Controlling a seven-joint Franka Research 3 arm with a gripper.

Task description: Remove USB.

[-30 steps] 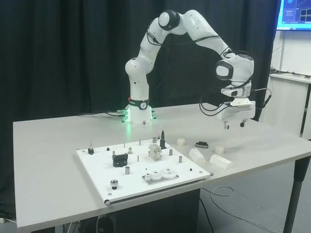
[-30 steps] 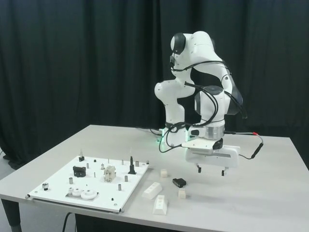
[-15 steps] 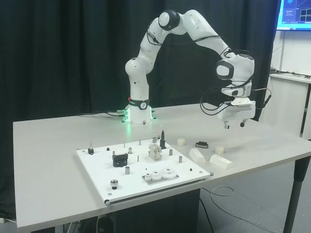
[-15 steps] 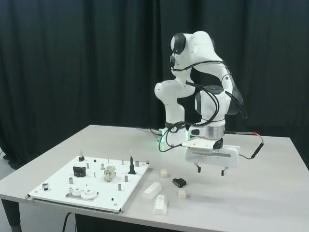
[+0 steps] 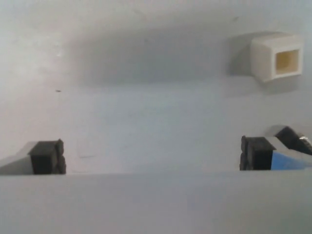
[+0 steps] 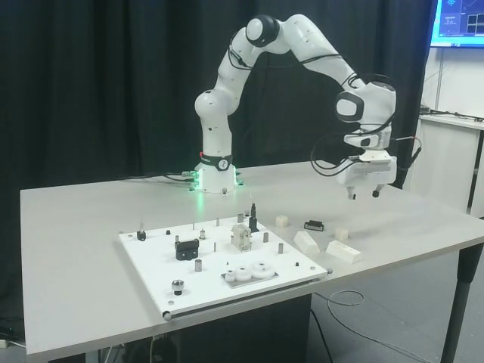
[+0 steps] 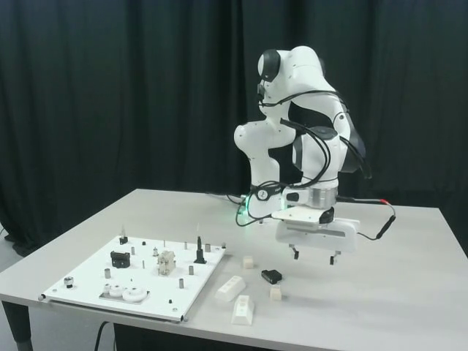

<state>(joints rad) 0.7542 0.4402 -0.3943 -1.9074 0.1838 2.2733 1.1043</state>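
Jaws apart, empty, above desk. USB upright on board — small, rigid, light; judged best pinched across body, pulled straight up.

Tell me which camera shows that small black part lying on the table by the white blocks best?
The second room view: the small black part lies unobstructed on the grey table, between white blocks, below the open gripper. The first room view shows it smaller and farther off. The wrist view shows only a dark sliver at the edge, possibly it.
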